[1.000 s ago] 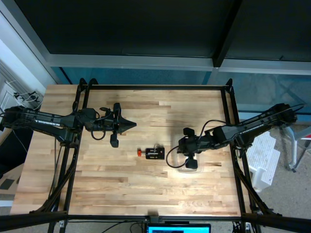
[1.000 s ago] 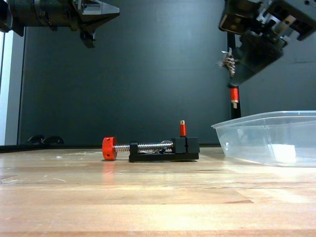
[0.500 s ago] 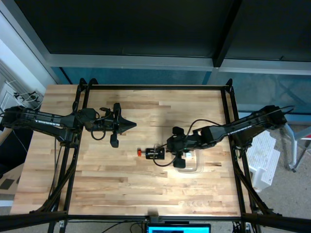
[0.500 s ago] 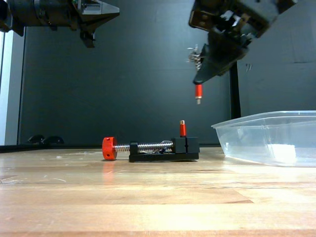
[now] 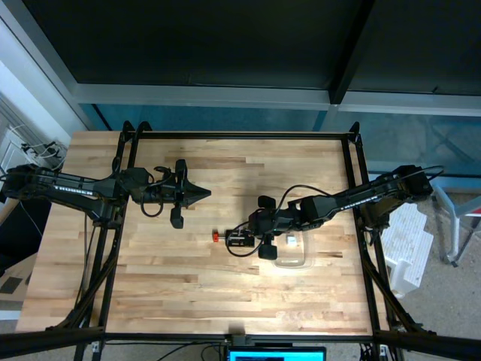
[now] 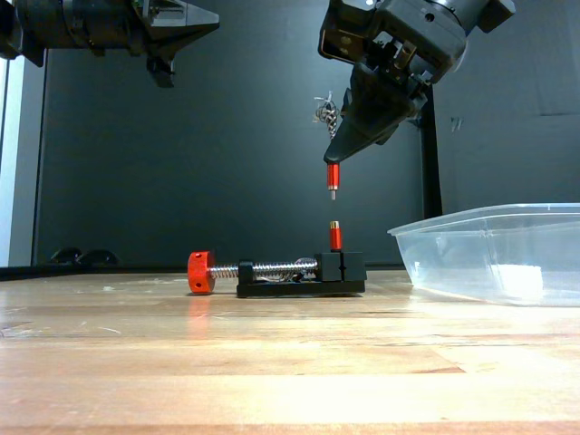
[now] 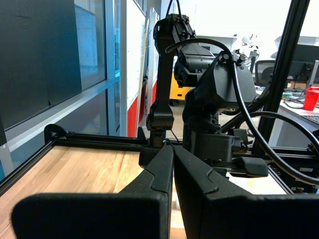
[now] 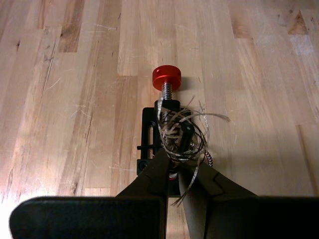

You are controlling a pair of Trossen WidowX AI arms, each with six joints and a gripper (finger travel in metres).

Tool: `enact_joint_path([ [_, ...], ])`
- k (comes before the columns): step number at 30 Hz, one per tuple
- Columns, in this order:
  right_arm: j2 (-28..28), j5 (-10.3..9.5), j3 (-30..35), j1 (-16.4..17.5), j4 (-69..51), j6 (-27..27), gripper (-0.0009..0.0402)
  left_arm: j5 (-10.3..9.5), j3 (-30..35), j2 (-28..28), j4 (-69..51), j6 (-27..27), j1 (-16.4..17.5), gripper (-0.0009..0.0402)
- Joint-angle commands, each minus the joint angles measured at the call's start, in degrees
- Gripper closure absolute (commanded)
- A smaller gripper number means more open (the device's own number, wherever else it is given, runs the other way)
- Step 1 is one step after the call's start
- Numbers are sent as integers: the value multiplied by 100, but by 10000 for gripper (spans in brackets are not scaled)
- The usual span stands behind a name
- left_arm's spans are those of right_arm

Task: Pick the rca connector and install on the hub

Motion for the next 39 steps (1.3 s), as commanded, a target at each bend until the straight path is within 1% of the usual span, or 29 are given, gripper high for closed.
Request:
enact_joint_path([
  [1,0,55,-20,2,-15,-13,393,0,0,0,2,0,0,393],
  [6,0,55,-48,4,-11,-96,393,0,0,0,2,0,0,393],
  [17,0,55,-208,4,275,-103,393,0,0,0,0,0,0,393],
  [39,114,59,-245,7,367,-142,393,0,0,0,2,0,0,393],
])
